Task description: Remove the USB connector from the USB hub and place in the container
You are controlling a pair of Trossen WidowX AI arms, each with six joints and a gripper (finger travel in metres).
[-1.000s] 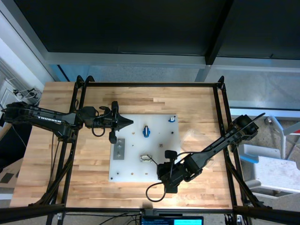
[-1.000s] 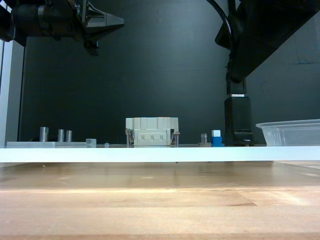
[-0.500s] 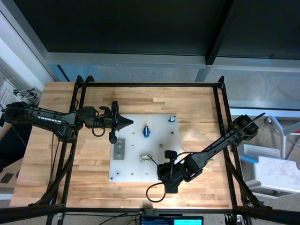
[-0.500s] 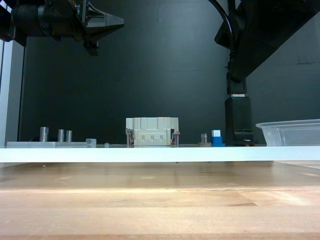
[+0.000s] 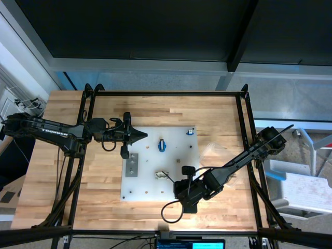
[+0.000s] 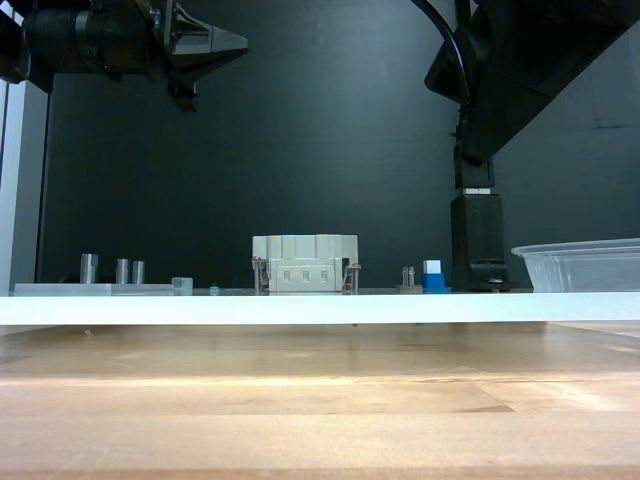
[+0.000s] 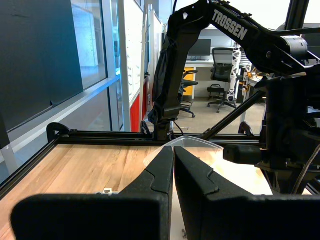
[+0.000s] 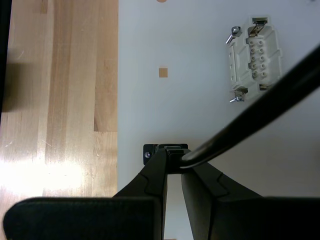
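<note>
The left gripper (image 5: 144, 135) is reaching over the far-left edge of the white board (image 5: 176, 148) and pointing right, with its fingers meeting in a point. The right gripper (image 5: 187, 198) is pointing down at the board's near edge, just right of a small pale part (image 5: 162, 176). The USB connector (image 5: 163, 211) is looping out from under it over the wooden table (image 5: 67, 181). The container (image 5: 210, 150) is lying just right of the board, partly behind the right arm.
</note>
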